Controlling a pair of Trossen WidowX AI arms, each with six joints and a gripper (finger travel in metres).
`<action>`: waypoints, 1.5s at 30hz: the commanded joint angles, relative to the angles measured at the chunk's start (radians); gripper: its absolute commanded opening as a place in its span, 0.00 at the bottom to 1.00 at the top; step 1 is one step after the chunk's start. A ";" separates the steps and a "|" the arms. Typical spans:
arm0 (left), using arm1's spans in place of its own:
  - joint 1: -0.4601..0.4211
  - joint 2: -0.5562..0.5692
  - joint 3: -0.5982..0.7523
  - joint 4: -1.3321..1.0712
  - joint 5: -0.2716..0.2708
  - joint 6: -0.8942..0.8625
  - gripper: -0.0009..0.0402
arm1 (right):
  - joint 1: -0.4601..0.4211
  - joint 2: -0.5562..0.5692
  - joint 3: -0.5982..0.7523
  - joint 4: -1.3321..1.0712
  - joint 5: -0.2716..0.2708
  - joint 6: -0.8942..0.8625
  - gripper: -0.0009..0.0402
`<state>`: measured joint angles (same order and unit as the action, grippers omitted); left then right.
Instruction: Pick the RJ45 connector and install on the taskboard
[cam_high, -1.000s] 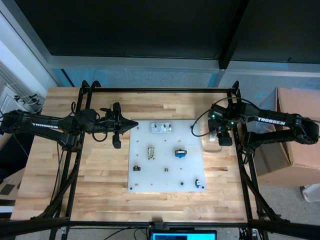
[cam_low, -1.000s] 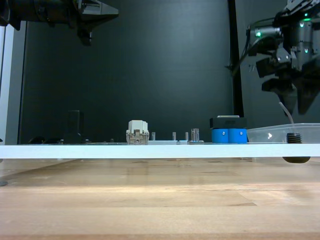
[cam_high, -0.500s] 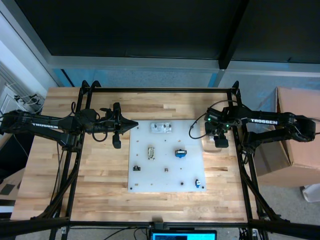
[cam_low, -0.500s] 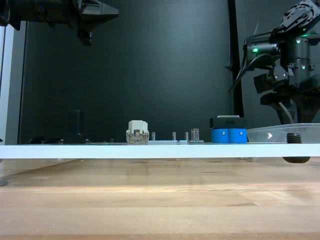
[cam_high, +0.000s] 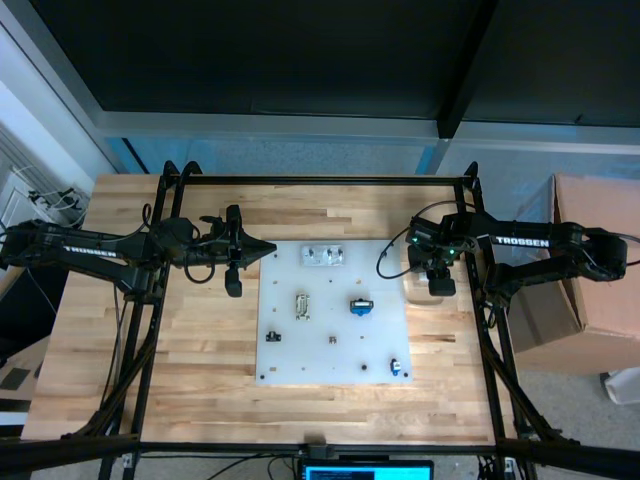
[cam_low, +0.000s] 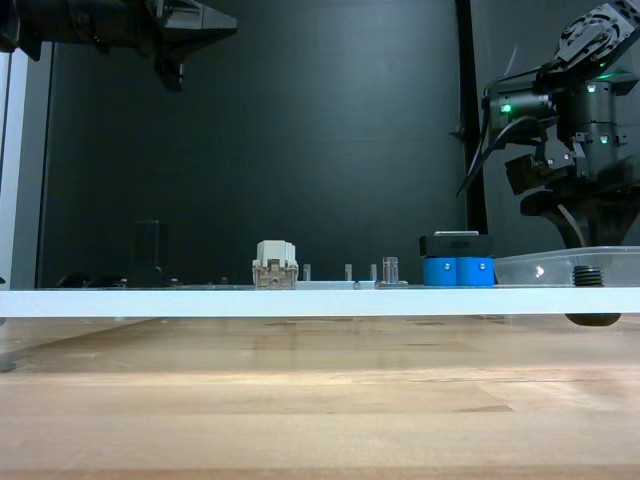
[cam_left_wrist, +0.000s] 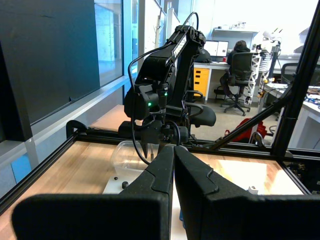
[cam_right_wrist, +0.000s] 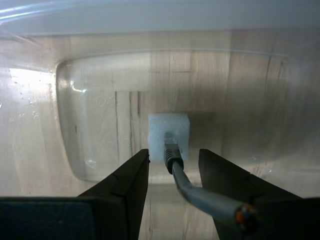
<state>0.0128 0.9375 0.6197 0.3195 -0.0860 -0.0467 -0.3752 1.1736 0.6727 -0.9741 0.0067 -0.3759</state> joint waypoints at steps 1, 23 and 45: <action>0.000 0.000 0.000 0.000 0.000 0.000 0.02 | 0.000 0.000 0.000 0.010 0.000 0.000 0.31; 0.000 0.000 0.000 0.000 0.000 0.000 0.02 | -0.002 -0.002 0.004 0.006 0.001 0.000 0.02; 0.000 0.000 0.000 0.000 0.000 0.000 0.02 | 0.177 -0.057 0.283 -0.235 0.002 0.182 0.02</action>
<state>0.0128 0.9375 0.6193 0.3195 -0.0864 -0.0467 -0.2253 1.1164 0.9428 -1.2015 0.0071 -0.2119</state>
